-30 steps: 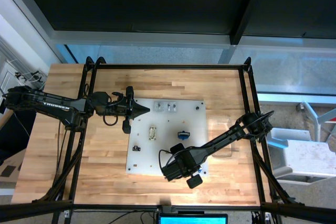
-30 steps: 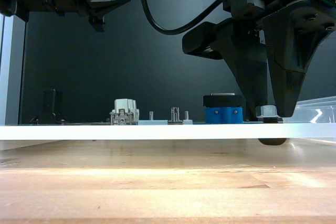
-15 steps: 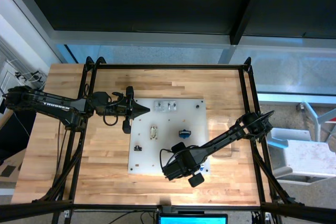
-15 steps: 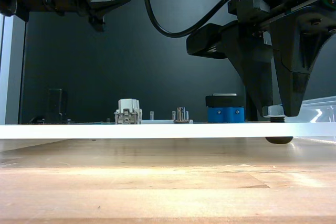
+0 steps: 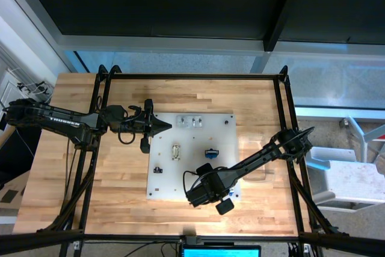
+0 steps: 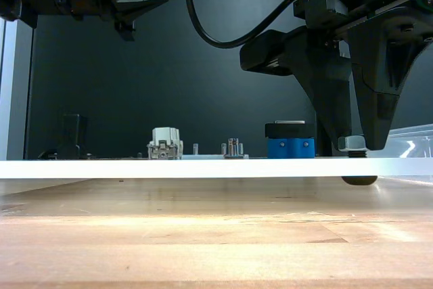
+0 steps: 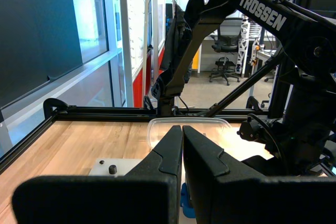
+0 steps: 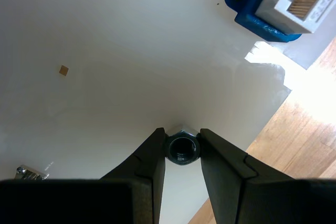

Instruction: Pick the M12 fastener and fasten on the M12 threads

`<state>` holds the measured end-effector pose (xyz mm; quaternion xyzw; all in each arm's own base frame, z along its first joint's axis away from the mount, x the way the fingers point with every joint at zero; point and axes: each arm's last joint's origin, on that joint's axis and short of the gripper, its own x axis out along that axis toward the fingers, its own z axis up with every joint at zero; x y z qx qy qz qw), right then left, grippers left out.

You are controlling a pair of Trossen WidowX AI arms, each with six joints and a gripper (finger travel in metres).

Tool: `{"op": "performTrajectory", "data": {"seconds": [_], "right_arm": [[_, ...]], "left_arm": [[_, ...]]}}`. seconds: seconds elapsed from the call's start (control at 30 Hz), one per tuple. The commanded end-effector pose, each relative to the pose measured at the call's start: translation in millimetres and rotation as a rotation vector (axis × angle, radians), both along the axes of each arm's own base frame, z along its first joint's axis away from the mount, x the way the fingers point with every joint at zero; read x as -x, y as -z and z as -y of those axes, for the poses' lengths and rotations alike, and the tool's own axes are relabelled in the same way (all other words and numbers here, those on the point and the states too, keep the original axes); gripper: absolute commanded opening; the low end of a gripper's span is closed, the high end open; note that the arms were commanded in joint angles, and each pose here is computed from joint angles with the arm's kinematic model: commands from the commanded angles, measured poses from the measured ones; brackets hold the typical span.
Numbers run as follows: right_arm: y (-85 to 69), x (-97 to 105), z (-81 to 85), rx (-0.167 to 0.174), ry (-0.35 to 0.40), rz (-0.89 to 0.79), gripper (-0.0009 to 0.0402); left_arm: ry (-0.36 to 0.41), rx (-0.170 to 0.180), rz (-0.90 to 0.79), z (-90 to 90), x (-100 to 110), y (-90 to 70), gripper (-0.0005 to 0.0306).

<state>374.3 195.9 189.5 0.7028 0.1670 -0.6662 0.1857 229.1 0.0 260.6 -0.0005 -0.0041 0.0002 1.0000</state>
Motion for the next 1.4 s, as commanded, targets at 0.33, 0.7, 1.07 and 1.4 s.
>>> {"op": "performTrajectory", "data": {"seconds": [0.33,0.7,1.07,1.4], "right_arm": [[-6.3,1,0.3,-0.009,-0.022,0.012,0.0084],[-6.3,1,-0.6,-0.009,-0.028,0.013,0.0136],[-45.8,12,3.5,-0.050,-0.061,0.099,0.0134],[-59.3,23,11.4,0.071,-0.537,0.072,0.0133]], "left_arm": [[0.000,0.000,0.000,-0.1,0,0.1,0.0000],[0.000,0.000,0.000,-0.1,0,0.1,0.0000],[0.000,0.000,0.000,0.0,0,0.1,0.0000],[0.000,0.000,0.000,0.0,0,0.1,0.0000]]}}
